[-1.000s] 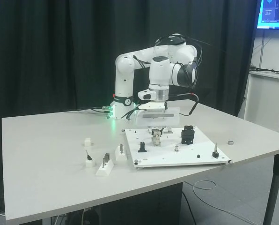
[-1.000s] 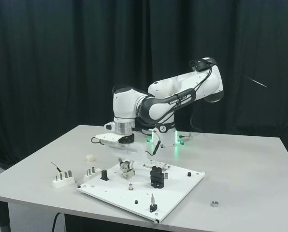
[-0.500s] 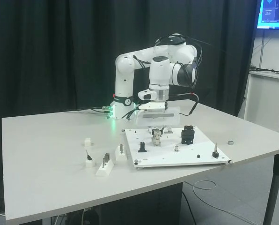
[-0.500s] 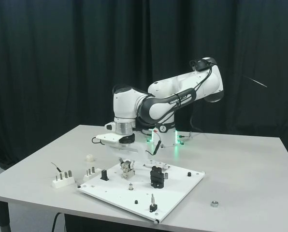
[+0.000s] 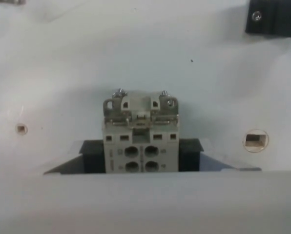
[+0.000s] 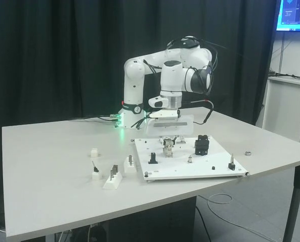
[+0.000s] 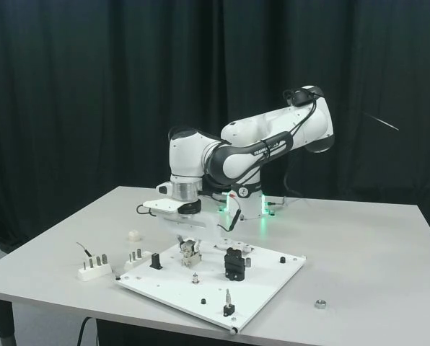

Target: Insert waterproof.

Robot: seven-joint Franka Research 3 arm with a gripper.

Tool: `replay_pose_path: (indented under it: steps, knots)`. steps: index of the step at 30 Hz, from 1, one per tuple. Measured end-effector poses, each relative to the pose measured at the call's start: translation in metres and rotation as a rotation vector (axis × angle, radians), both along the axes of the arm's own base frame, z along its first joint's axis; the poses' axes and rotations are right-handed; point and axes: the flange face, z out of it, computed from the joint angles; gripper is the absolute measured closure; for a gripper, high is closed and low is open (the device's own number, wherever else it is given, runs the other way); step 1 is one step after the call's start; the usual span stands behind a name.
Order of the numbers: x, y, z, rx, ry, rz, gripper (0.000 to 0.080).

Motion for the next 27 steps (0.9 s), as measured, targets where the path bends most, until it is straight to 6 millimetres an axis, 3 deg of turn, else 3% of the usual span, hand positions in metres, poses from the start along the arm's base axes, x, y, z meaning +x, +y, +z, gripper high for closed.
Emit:
replay_pose_path:
  steps: [27]
  knots:
    - [-0.0073,0.0053,-0.0006,0.000,0.003,0.008,0.0492]
